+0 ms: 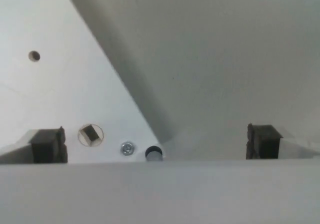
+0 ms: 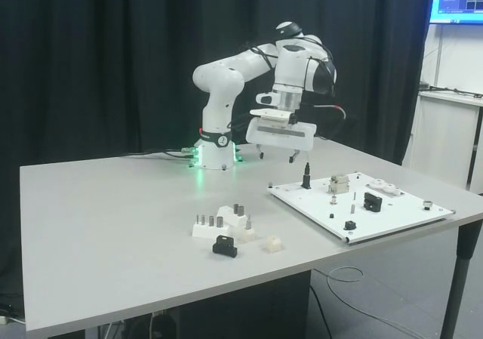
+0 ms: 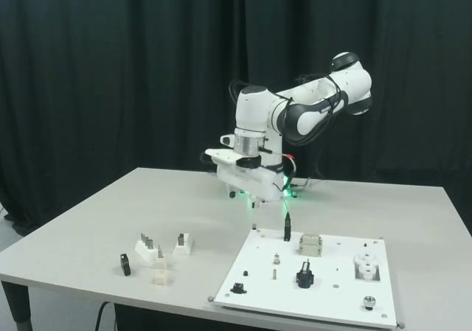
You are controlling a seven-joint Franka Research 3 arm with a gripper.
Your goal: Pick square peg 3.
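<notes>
Toward the left half of the grey table (image 2: 113, 211), close to its front edge, sits a little cluster of small white holder blocks (image 2: 219, 222) with short grey metal pegs (image 2: 238, 208) standing upright in them, presumably parked that way so each can be taken from above. Square peg 3 should be one of these, though from where I stand I cannot tell which. Just in front of the holders a small black block (image 2: 225, 245) lies on the table, and a white cube (image 2: 272, 242) rests beside it. Further along, at the table's far edge, the white Franka arm (image 2: 226, 82) is bolted down, a green light (image 2: 198, 156) glowing at its base. It reaches forward and to the right, and its gripper (image 1: 155, 145) hangs in the air pointing straight down, touching nothing. The wrist view shows its two black pads (image 1: 47, 145) spread wide apart with nothing between them, which I take as readiness for a grasp. Beneath it is the far left corner of the flat white assembly board (image 2: 392, 218), which fills the table's right front corner. A square hole (image 1: 91, 134) in that corner shows under the fingers, and a black upright post (image 2: 307, 177) stands near the same corner. So the gripper is well apart from the pegs, and I judge the pick has not begun: the arm would need to travel back toward the front edge and left to get over the holders before descending.
</notes>
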